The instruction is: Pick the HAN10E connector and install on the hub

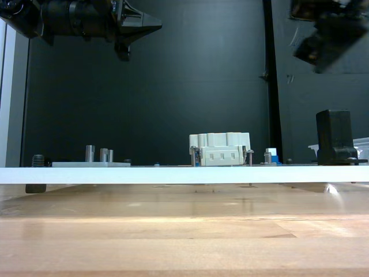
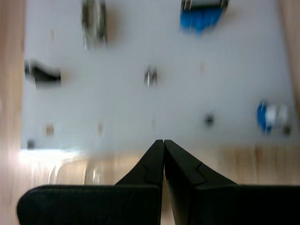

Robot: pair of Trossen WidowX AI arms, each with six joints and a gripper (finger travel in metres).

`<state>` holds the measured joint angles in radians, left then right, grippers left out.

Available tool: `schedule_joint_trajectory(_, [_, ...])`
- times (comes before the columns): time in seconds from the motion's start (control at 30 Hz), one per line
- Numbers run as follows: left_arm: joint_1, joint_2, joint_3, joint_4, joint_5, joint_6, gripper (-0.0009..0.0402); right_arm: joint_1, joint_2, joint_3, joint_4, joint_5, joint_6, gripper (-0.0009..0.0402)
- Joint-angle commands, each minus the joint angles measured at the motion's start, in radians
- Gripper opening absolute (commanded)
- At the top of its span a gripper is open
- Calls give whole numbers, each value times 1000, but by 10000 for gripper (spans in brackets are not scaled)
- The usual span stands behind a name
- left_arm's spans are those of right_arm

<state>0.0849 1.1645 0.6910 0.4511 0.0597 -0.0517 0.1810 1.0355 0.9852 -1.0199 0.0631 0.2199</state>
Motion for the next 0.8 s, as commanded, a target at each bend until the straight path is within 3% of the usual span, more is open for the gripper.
schedule_joint_trajectory(0.03, [0,0,0,0,0,0,0,21,0,-1,-76,-2,34,0])
schedule_joint_trajectory(0.17, [0,0,0,0,0,0,0,62,5,-1,-132,3,37,3])
schedule_joint_trajectory(0.27, [0,0,0,0,0,0,0,96,20,-2,-184,49,45,14])
schedule_joint_trajectory(0.37, [0,0,0,0,0,0,0,120,41,-3,-202,50,53,35])
schedule_joint_trajectory(0.5, [0,0,0,0,0,0,0,155,75,-3,-204,53,60,82])
schedule_joint_trajectory(0.8, [0,0,0,0,0,0,0,165,137,-35,-190,51,111,200])
